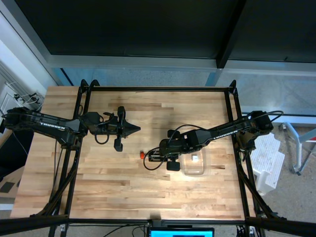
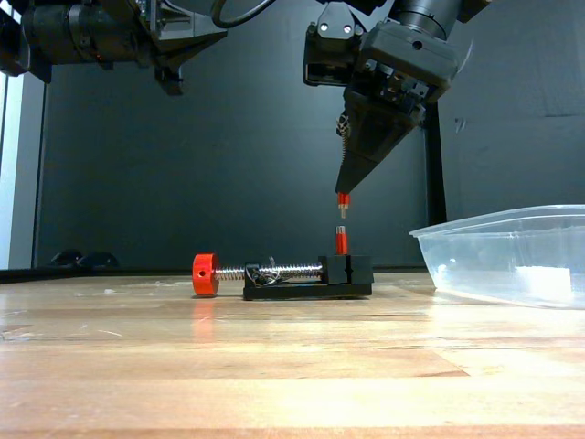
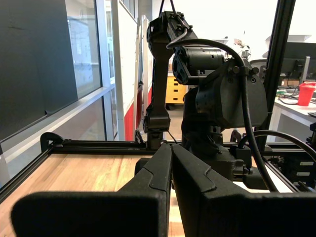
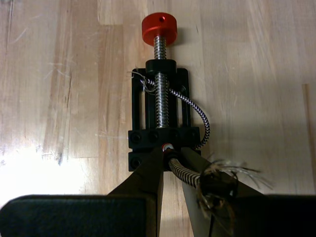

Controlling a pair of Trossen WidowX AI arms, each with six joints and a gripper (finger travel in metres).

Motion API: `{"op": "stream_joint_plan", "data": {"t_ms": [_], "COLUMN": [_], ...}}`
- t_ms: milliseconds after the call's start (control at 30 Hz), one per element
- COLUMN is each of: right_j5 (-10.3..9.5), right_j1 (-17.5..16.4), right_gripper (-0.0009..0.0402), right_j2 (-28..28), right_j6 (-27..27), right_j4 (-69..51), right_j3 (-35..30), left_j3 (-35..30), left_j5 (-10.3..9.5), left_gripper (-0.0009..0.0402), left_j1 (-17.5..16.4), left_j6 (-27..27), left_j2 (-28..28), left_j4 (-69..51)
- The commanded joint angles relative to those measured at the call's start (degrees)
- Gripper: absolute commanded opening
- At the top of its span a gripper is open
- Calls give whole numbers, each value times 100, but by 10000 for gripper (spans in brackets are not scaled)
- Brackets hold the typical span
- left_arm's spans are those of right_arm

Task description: Pick the RCA connector and install on taskboard

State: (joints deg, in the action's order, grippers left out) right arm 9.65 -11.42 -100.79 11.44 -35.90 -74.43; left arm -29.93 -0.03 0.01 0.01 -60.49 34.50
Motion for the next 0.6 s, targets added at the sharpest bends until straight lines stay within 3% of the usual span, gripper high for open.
{"op": "stream_joint_plan", "data": {"t_ms": [33, 600], "right_j5": [-4, -17], "right_j1": [-2, 0], "right_gripper": [2, 2], "right_j2": [0, -186], "right_j6": [4, -15], "right_j4": [33, 129], "right_j3": [17, 17], "left_j3": [-2, -2], "left_j5": [0, 0], "left_gripper": [0, 0], "left_j1": [0, 0], "left_j6": [0, 0], "left_j2": [0, 0], "left_j4": [2, 2]}}
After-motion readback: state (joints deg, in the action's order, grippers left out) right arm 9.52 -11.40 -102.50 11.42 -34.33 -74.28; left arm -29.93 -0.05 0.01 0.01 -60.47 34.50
